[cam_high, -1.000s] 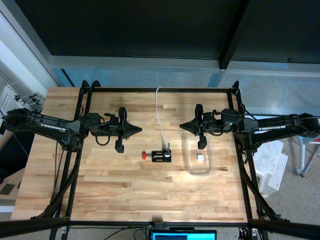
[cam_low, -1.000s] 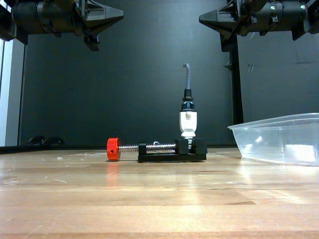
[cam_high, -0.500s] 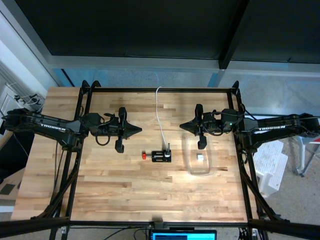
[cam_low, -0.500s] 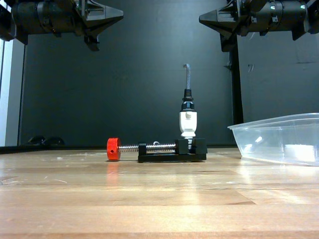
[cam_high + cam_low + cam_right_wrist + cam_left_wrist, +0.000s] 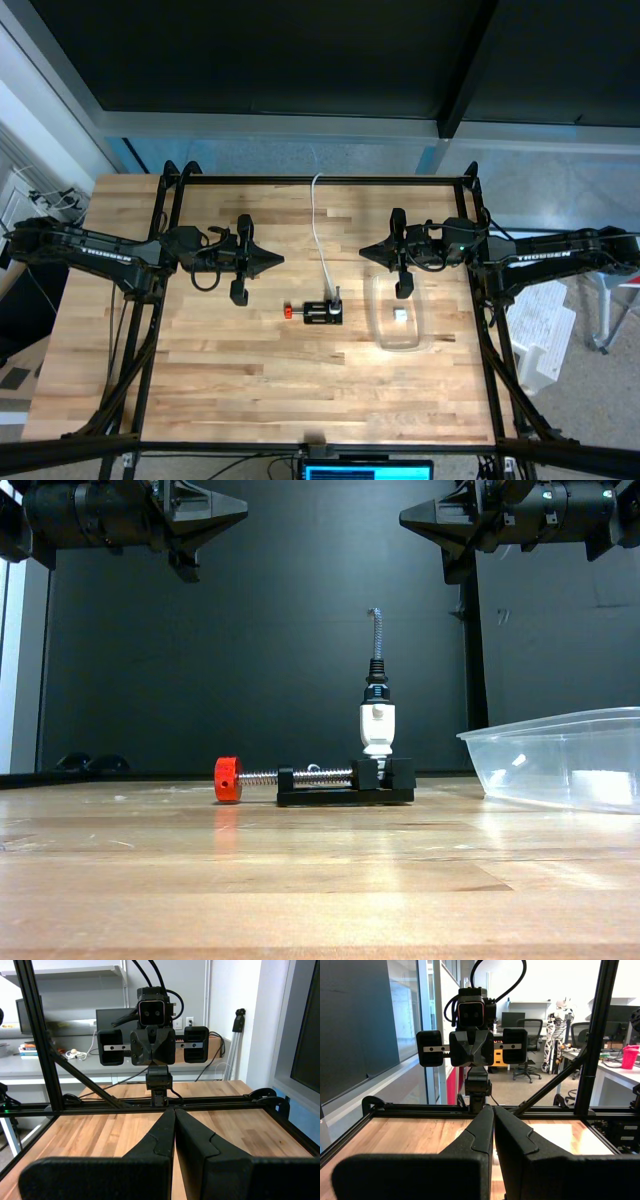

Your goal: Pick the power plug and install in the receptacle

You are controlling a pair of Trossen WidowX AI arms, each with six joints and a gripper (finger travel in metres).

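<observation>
The receptacle [image 5: 336, 299] stands upright in a small black vise [image 5: 322, 314] with a red knob [image 5: 287, 312] near the table's middle; in the low view its white body [image 5: 377, 726] rises above the vise [image 5: 345, 784]. I cannot find the power plug in any view. My left gripper [image 5: 280, 261] hovers high, left of the vise, shut and holding nothing [image 5: 493, 1108]. My right gripper [image 5: 362, 252] hovers high on the other side, also shut and holding nothing [image 5: 174, 1109]. Both tips point inward [image 5: 245, 517] [image 5: 402, 518].
A clear plastic tray [image 5: 381, 332] lies right of the vise under the right arm, with a small white cube [image 5: 400, 314] inside. The receptacle's white cable [image 5: 318, 225] runs to the table's far edge. A black frame borders the table.
</observation>
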